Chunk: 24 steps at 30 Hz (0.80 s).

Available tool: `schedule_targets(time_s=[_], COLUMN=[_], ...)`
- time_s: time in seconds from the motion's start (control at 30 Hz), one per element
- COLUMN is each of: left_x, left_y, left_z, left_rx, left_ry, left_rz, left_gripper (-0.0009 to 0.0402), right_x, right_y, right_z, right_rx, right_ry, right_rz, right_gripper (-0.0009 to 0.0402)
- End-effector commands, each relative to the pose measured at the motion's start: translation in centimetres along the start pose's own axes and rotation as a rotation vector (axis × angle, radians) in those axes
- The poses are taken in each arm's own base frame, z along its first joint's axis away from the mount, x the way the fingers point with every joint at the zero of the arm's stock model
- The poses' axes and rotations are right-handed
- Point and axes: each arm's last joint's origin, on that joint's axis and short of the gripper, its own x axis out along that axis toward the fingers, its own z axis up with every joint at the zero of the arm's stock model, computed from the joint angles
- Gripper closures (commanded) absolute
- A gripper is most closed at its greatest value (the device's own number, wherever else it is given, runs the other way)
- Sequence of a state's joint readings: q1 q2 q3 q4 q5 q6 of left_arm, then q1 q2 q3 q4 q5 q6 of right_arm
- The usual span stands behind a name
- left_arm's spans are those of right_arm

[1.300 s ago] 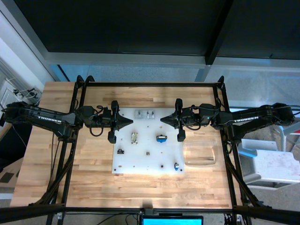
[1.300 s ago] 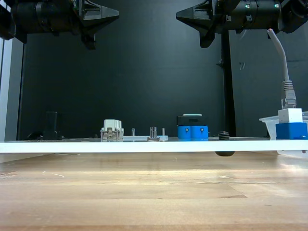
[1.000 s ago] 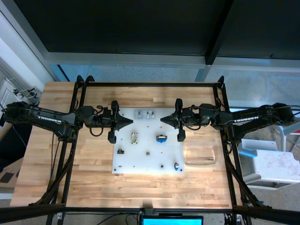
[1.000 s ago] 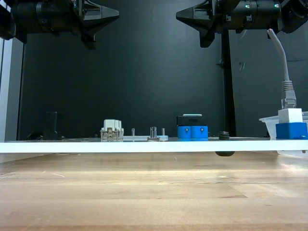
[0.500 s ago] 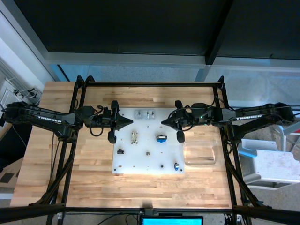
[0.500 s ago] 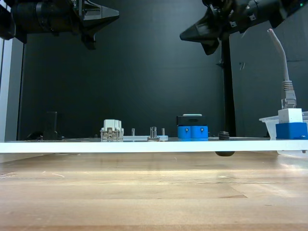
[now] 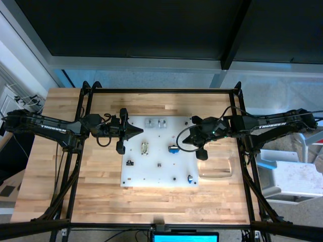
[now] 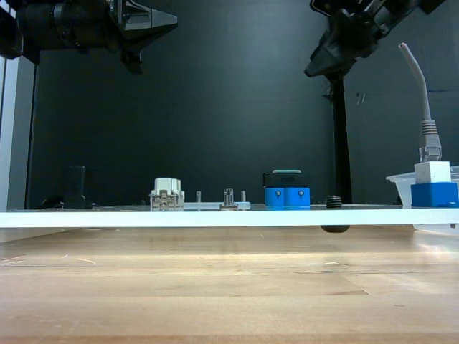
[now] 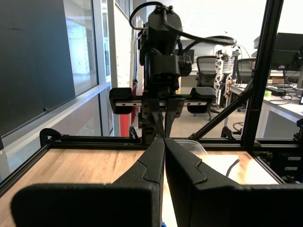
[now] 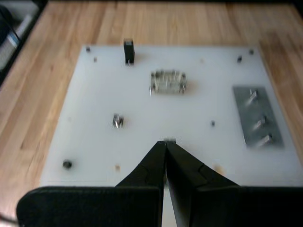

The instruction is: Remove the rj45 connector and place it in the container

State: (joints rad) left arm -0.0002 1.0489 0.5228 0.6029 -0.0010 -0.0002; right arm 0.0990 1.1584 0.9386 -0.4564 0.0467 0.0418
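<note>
Rj45 connector, from above, sits at the white board's near-right corner beside the container, nearward of the clenched right gripper (left gripper, likewise pinched, hangs farther off); in the low view it stands upright well below; wrist views show each pressed closed.

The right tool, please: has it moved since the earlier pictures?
Yes: right tool tipped down toward the white board; left tool stays over the board's left edge.
</note>
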Motion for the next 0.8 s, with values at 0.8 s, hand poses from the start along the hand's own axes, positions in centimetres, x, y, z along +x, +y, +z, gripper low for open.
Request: schedule_targets(time_s=[0.8], left_x=[0.0], left_y=[0.0], left_z=[0.0], left_rx=[0.000], left_ry=[0.000], left_rz=[0.000], left_gripper=[0.0393], right_x=[-1.4], right_y=[7.5], right_z=[-3.7], right_rx=[0.032], right_ry=[0.302], right_rz=[-0.016], right_gripper=[0.0393])
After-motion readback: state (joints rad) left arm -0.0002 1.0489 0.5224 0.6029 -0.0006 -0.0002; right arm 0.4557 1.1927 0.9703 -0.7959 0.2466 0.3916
